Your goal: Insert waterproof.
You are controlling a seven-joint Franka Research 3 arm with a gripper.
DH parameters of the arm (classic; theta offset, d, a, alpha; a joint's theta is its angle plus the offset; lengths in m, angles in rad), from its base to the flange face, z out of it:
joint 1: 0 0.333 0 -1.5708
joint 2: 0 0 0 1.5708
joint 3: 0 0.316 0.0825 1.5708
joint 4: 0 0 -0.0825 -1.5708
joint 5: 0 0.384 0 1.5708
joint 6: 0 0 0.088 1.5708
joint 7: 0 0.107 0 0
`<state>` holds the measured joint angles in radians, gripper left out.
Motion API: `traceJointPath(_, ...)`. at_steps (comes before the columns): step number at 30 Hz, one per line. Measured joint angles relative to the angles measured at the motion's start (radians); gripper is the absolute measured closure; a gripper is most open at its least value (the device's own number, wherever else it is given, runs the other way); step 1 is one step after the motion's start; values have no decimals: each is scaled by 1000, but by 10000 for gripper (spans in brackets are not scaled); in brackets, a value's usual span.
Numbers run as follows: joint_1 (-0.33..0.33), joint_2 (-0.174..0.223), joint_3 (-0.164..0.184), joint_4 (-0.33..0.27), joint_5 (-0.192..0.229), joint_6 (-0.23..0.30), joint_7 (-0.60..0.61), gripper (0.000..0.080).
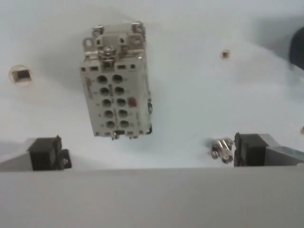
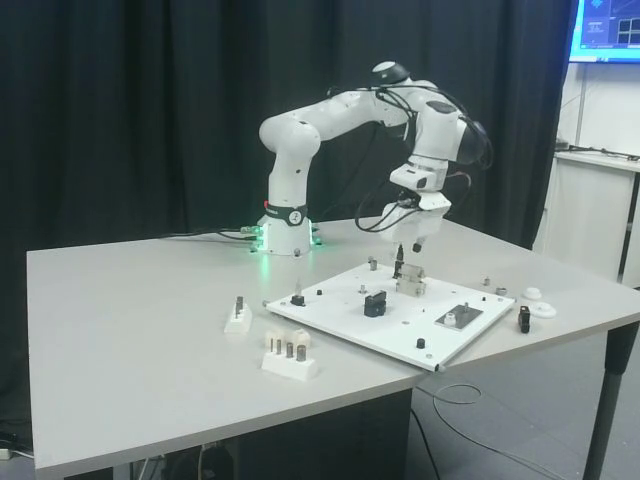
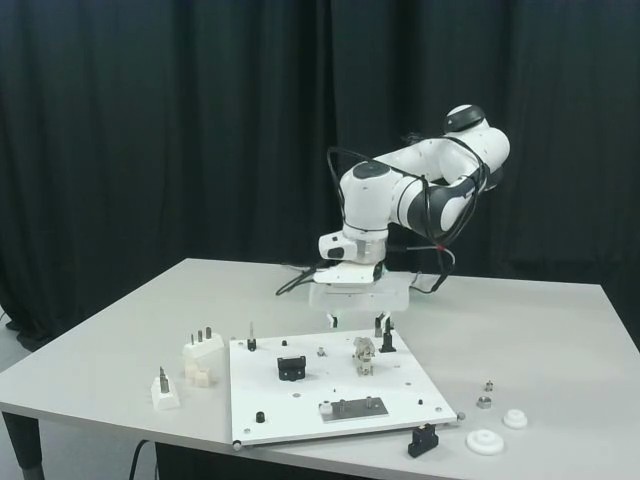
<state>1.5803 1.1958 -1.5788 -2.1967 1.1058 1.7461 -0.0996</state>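
Observation:
A white-grey connector block (image 1: 116, 95) with two rows of round holes and a metal clamp on one end stands on the white board (image 1: 199, 90). In the room views this connector (image 2: 410, 281) (image 3: 364, 356) sits near the board's middle. My gripper (image 1: 147, 151) hangs just above it, open wide, and nothing is between its black fingertips (image 1: 45, 153). From the side, the gripper (image 2: 409, 245) (image 3: 355, 322) is a short way above the board (image 2: 340, 325), apart from the connector.
A small metal pin (image 1: 222, 148) lies by one fingertip. On the board are a black block (image 2: 375, 303) and a grey plate (image 2: 459, 317). White holders (image 2: 291, 352) stand beside the board. White discs (image 2: 540, 303) and a black piece (image 2: 524, 319) lie on the table.

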Motion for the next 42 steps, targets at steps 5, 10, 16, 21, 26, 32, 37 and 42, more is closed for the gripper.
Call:
traceJointPath(5,0,0,-5,-3,-1,2,44,3)
traceJointPath(10,1,0,-5,-9,2,18,94,3)
traceJointPath(16,5,0,2,-29,26,61,120,3)
traceJointPath(21,9,0,11,-50,45,100,130,3)
traceJointPath(26,12,0,23,-70,66,133,135,3)
traceJointPath(32,14,0,35,-86,85,154,136,3)
traceJointPath(37,14,0,42,-92,96,163,137,3)
traceJointPath(42,16,0,45,-99,105,173,137,3)
